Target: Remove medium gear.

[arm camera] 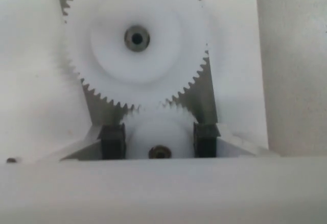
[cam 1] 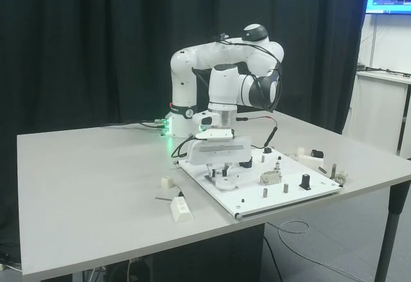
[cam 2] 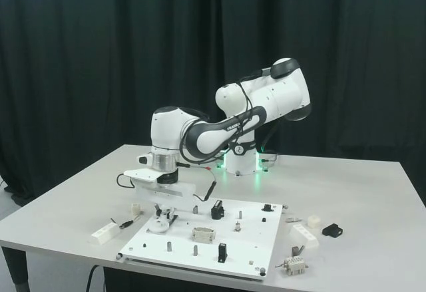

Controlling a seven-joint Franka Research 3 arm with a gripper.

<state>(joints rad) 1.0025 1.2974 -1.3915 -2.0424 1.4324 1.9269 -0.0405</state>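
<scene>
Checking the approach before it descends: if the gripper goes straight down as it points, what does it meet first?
Probably the medium gear, sitting between the gripper fingers; depth is unclear, and it may already be touching.

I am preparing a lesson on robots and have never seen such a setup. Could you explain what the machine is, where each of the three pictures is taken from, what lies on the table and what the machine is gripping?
The machine is a white robot arm bolted on a grey table. Two pictures come from cameras standing in the room. The close-up comes from a camera on the arm's wrist, looking down past its gripper, which has two black fingers.

On the table lies a white board carrying small parts, with a few loose pieces beside it. In the close-up a large gear meshes with a smaller gear. The fingers stand on either side of the smaller gear; whether they already squeeze it, I cannot tell.
</scene>
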